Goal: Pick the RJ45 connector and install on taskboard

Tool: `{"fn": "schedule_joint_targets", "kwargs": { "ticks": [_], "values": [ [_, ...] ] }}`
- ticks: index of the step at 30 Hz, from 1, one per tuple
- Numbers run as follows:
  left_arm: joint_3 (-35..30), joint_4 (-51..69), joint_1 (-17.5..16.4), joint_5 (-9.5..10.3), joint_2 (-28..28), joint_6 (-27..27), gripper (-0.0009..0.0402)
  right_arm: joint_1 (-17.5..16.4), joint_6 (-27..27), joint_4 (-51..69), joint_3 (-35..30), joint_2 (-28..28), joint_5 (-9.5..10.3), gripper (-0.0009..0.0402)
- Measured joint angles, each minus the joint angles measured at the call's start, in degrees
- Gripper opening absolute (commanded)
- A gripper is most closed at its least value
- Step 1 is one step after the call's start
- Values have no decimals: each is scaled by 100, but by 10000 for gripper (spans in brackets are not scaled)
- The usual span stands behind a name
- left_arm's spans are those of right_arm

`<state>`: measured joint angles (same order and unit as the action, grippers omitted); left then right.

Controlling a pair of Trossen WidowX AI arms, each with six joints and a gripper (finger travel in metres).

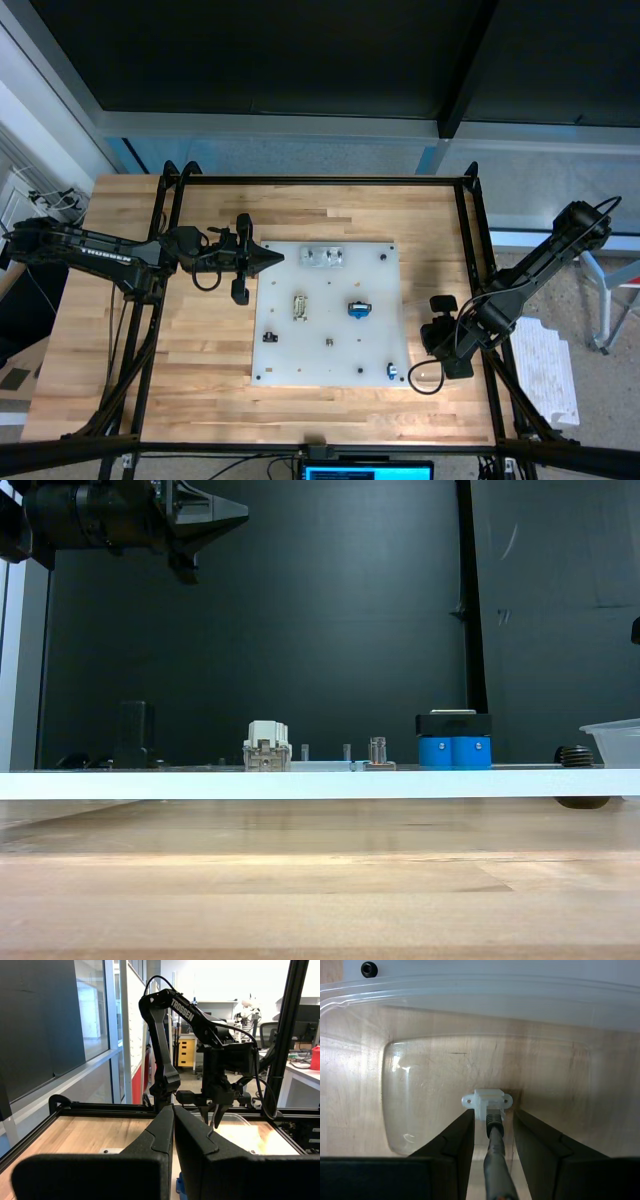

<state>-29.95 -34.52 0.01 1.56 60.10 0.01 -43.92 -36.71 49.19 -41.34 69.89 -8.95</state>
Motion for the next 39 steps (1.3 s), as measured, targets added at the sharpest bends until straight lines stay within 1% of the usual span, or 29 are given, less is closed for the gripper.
{"fn": "schedule_joint_targets", "kwargs": {
  "ticks": [13,19,23,39],
  "values": [
    [2,0,0,0,0,0,0,-11,-2,-26,0,0,0,26],
    [2,0,0,0,0,0,0,-17,-2,-26,0,-4,0,7],
    [2,0,0,-2,0,0,0,-22,-4,-20,-7,-15,2,2],
    [0,2,0,0,0,0,0,-22,-4,313,-236,-245,0,2]
  ]
}}
